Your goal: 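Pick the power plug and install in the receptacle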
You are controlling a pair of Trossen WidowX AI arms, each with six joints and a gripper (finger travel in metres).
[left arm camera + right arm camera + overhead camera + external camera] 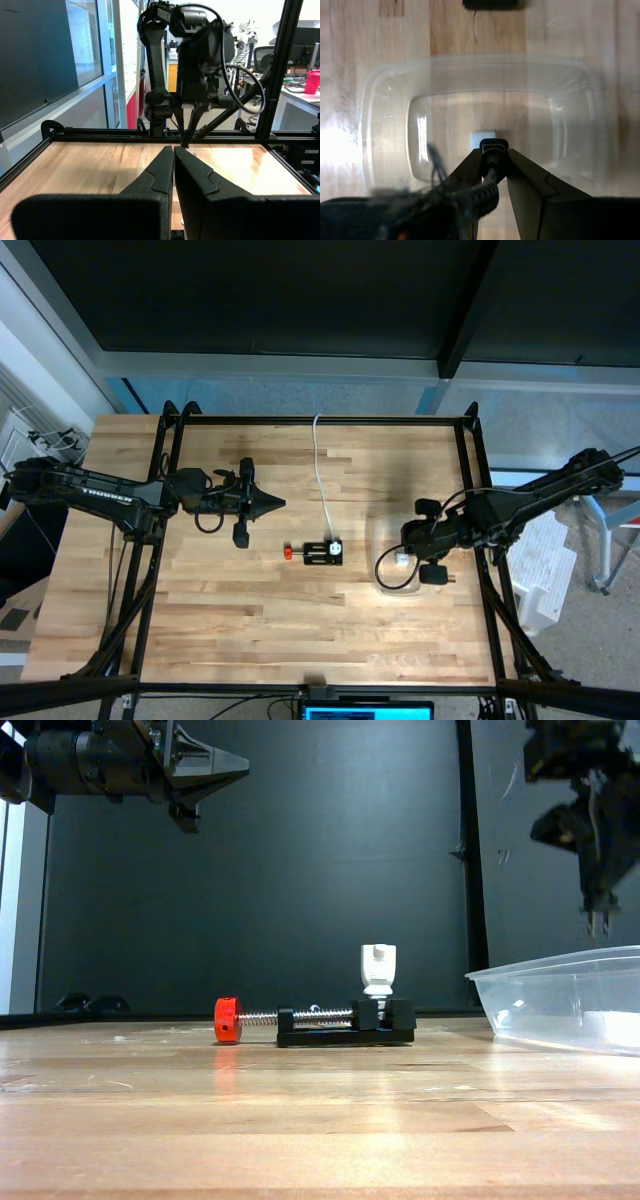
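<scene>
My right gripper (pixel 494 154) is shut on the power plug (pixel 494 145), a tiny black block whose ribbed black cable trails back along the fingers. In the low view the right gripper (pixel 597 925) hangs above the clear tray (pixel 560 995). The receptacle (pixel 378 966), a small white socket, stands upright in a black vise (pixel 345 1021) with an orange-red knob (pixel 227 1019) near the table's middle. Its white cord (pixel 321 470) runs toward the far edge. My left gripper (pixel 272 503) is shut and empty, held high to the left of the receptacle (pixel 336 547).
A tiny white cube (pixel 482 136) lies on the floor of the clear tray (pixel 385 80), just under the plug. The black frame rail (pixel 320 420) borders the table. Across the table, the left wrist view shows the right arm (pixel 200 65).
</scene>
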